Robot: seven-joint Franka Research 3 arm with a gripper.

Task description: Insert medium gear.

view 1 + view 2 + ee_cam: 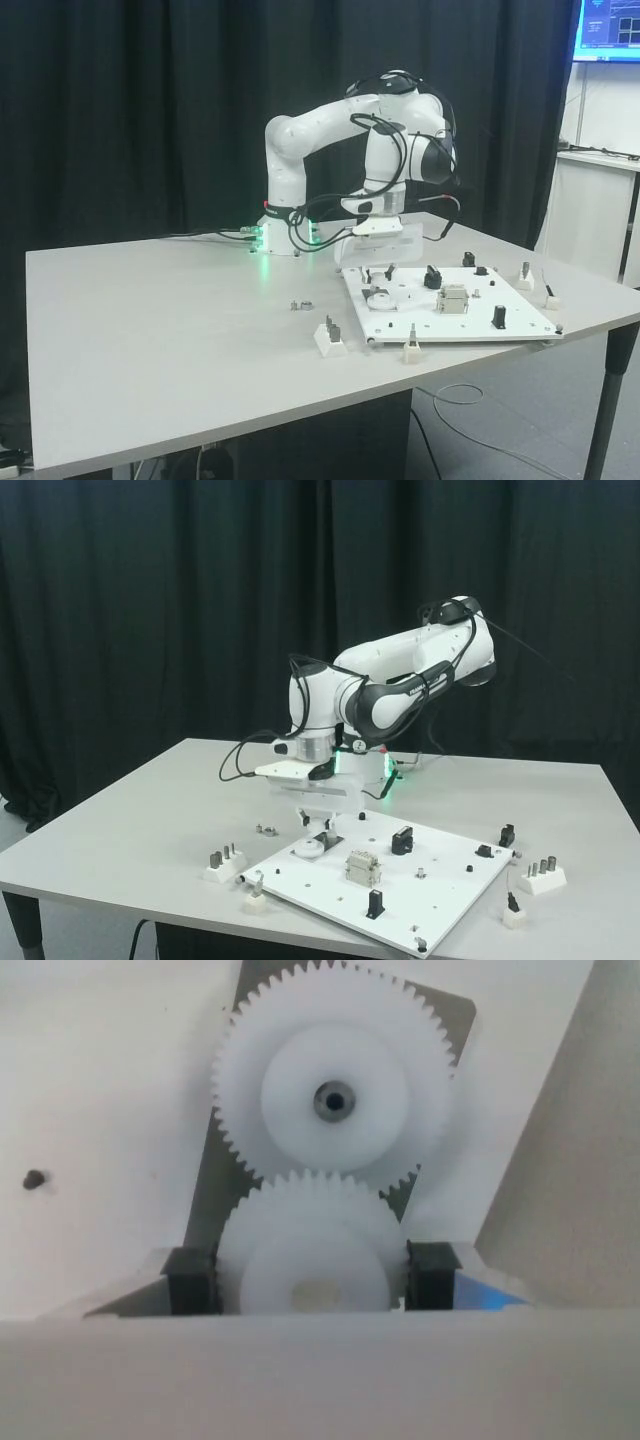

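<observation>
the white arm (400, 685) rises from its base at the far side of the grey table (150, 330), arches over and bends down so the wrist points straight at the white board (455, 320); the gripper (312, 1275) hangs low over the board's corner nearest the base, in the first room view at about 10 o'clock of the board's middle; its two black fingers (190, 1280) stand narrow, one on each side of the medium gear (310, 1255), clamped on it; the medium gear, white and toothed, is between the fingertips just above the board; in the wrist view its teeth touch those of the large gear (333, 1085), which sits flat on a grey plate (215, 1175) with a grey pin (334, 1101) in its hub; whether the held gear is already seated i cannot tell; on the board stand several small black fixtures (498, 316) and a grey connector block (362, 868); off the board, on the table, small white holders (330, 340) carry upright grey pegs.
</observation>
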